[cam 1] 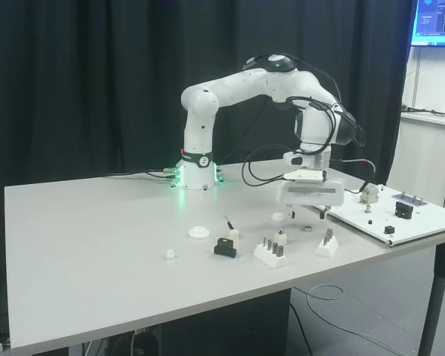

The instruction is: Pick Ethernet.

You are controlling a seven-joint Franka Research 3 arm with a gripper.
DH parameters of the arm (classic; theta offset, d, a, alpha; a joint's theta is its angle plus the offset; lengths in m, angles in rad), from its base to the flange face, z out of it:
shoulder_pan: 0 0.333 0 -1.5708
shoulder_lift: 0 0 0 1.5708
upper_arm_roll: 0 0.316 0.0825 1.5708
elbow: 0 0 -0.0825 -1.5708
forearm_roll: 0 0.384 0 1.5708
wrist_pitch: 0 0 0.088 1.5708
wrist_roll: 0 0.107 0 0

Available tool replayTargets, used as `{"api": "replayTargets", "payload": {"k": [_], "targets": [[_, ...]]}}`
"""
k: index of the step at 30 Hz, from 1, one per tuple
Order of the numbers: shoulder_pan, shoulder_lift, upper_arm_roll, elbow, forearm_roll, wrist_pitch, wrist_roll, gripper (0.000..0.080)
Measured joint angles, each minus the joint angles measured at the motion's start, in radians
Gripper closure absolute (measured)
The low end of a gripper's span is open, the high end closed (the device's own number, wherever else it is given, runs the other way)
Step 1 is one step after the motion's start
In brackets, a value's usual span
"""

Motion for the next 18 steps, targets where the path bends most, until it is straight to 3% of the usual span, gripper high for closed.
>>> {"api": "replayTargets", "payload": {"k": [18], "targets": [[0.016, 0.0, -0.029, -0.006, -0.016, -0.018, -0.006, 0.0003]]}}
